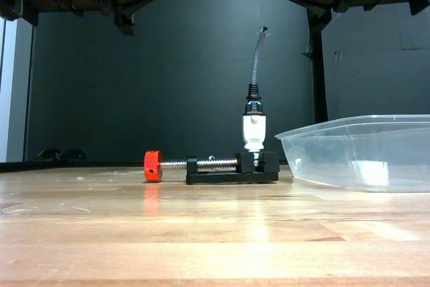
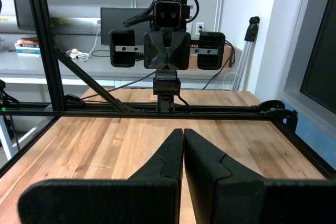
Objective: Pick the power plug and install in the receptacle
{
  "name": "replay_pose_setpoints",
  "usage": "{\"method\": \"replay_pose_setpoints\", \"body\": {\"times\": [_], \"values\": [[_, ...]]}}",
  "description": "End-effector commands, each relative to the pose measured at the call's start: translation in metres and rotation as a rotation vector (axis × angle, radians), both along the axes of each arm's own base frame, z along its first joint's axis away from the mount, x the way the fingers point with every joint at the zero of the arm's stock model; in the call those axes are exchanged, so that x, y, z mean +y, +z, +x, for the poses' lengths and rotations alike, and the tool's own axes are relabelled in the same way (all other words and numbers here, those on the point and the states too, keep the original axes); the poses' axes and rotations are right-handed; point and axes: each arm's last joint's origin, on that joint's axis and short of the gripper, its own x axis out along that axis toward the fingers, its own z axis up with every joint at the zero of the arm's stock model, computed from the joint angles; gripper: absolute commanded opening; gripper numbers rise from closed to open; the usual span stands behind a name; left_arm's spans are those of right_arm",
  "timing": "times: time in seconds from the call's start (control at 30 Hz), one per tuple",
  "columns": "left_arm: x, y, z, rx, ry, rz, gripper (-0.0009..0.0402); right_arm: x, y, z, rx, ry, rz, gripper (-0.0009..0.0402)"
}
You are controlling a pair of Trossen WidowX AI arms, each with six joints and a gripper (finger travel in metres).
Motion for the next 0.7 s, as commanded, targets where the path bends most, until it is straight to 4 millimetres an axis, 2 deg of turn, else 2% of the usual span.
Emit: {"method": "replay_pose_setpoints", "body": {"times": [0.03,0.7], "values": [[0.0001,0.0000,0.0000,0.000,0.000,0.000,0.0000,0.0001,0.0002,0.0000,-0.001,0.000,0.000,0.0000],[0.0001,0.0000,0.0000,0.000,0.000,0.000,0.0000,0.0001,0.0002,0.0000,-0.001,0.000,0.000,0.0000]]}}
